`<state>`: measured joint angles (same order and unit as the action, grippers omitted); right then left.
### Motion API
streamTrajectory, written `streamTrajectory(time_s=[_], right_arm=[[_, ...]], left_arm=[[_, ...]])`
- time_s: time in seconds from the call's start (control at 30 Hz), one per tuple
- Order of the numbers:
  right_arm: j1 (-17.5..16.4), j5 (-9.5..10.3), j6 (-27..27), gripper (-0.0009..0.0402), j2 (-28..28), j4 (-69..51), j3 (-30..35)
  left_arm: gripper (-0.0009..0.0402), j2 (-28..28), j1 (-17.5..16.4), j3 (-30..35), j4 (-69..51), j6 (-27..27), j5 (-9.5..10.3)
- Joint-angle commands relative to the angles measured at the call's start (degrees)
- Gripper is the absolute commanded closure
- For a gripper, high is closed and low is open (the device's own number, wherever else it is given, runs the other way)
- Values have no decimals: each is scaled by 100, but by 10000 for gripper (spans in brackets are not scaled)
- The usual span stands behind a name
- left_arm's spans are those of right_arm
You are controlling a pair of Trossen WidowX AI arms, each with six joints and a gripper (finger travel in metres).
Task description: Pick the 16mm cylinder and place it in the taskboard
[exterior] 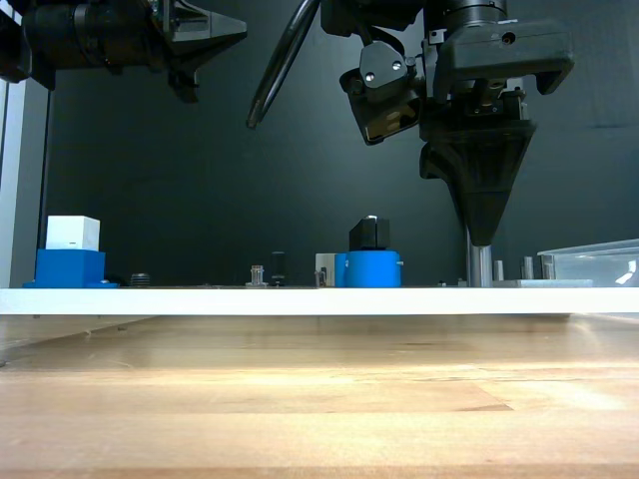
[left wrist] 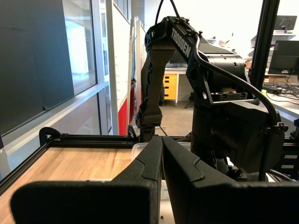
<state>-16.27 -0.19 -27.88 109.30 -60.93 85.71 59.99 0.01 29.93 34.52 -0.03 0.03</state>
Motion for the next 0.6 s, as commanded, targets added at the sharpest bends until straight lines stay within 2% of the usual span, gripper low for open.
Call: streamTrajectory(time_s=[0.03, 0.5, 0.6], right_arm=[[-7, 24, 7, 370, 0, 11, 2], [-17, 20, 4, 370, 0, 24, -2], [-17, -31, 9, 370, 0, 50, -22]], left_arm=[[393, 2, -2, 2, 0, -2, -2], [393, 2, 0, 2, 0, -2, -2], [393, 2, -2, 2, 0, -2, -2]])
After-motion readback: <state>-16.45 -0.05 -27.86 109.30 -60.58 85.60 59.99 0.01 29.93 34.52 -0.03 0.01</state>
